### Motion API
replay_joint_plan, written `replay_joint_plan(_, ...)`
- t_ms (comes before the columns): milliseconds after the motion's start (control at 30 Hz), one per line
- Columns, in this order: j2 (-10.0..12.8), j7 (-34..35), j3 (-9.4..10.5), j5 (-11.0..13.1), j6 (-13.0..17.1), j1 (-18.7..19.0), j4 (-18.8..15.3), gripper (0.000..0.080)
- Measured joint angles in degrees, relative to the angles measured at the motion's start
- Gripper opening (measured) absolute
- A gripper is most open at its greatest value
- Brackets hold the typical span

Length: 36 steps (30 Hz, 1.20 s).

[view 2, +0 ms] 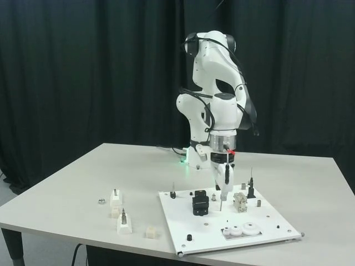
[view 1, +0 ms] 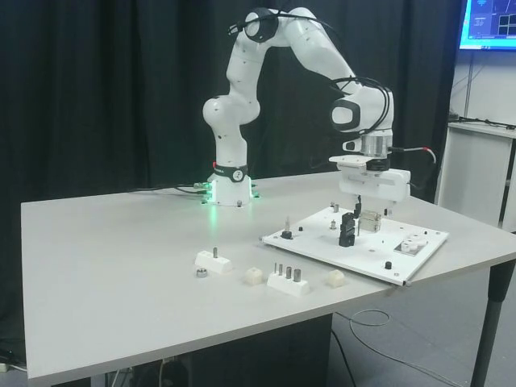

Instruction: Insert square peg 1.

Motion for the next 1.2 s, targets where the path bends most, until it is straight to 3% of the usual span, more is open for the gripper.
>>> replay_joint_plan(300, 2.17, 0.07, -2.43, 0.94, 0.0, 2.3, 1.46, 0.08)
replay_joint_plan(833, 4.36, 0.07, -8.67, 3.23, -0.04, 8.65, 2.29, 0.08)
replay_joint_plan(1200, 6.06, -0.02, -10.38, 4.45, -0.03, 10.71, 2.75, 0.08)
